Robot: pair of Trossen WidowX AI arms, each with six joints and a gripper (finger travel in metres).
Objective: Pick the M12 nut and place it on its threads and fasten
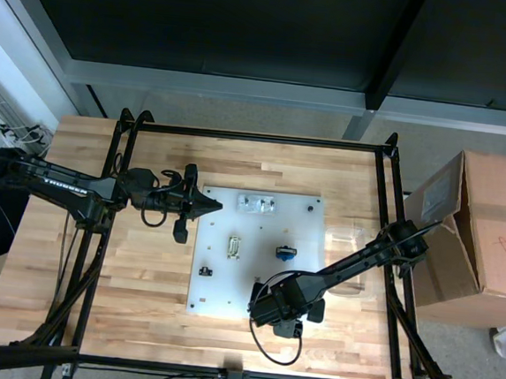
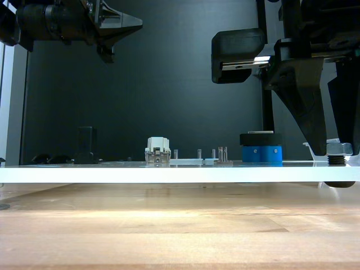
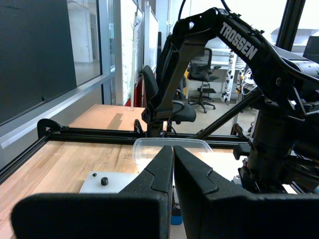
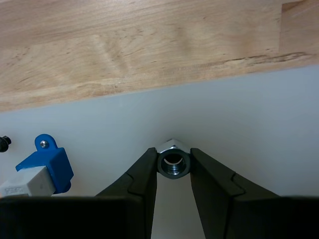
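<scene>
The silver nut (image 4: pixel 173 163) is clamped between my right gripper's (image 4: pixel 172 167) fingertips, just over the white board (image 4: pixel 259 129). In the low view the nut (image 2: pixel 339 148) sits atop the black ribbed stud (image 2: pixel 337 160), whose ribs still show beneath it. The right gripper (image 2: pixel 336 147) points straight down at the board's near right edge. From above, the right gripper (image 1: pixel 290 324) hides both nut and stud. My left gripper (image 1: pixel 207 205) hovers high over the board's far left edge, shut and empty, its fingers (image 3: pixel 164 169) pressed together.
A clear container (image 1: pixel 355 243) stands right of the board. On the board (image 1: pixel 218 284) are a blue connector (image 1: pixel 285 253), a white connector (image 1: pixel 234 248) and small fittings at the far edge. A cardboard box (image 1: pixel 475 236) stands off the table's right side.
</scene>
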